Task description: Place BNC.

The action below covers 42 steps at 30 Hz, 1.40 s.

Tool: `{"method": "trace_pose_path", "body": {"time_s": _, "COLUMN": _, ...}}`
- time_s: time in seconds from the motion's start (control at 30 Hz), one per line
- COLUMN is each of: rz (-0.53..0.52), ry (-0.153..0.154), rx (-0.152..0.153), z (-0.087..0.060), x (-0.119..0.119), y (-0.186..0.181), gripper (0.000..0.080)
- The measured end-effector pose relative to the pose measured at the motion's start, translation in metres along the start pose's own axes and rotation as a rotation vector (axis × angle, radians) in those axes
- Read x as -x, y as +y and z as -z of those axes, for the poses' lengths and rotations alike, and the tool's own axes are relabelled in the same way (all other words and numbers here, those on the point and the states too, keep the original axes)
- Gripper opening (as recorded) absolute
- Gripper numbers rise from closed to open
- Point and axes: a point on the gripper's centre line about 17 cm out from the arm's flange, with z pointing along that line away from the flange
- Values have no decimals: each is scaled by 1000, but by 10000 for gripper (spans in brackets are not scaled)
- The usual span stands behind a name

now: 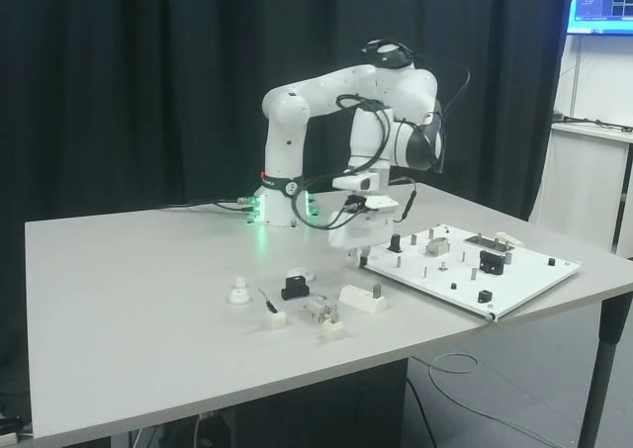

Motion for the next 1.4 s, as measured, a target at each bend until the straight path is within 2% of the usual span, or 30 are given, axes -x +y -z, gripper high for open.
{"method": "trace_pose_path", "body": {"time_s": 0.5, "rz": -62, "ry": 43, "rx": -32, "z": -28, "x": 11, "y": 1, "gripper": 124}}
{"method": "trace_pose_path", "body": {"time_s": 0.93, "rz": -65, "ry": 44, "rx": -53, "z": -44, "x": 21, "y": -5, "gripper": 124}}
{"method": "trace_pose_path", "body": {"time_s": 1.37, "rz": -77, "ry": 56, "rx": -37, "z": -45, "x": 22, "y": 0, "gripper": 124}}
{"method": "trace_pose_path", "body": {"time_s": 1.4, "rz": -78, "ry": 58, "rx": -34, "z": -44, "x": 21, "y": 1, "gripper": 309}}
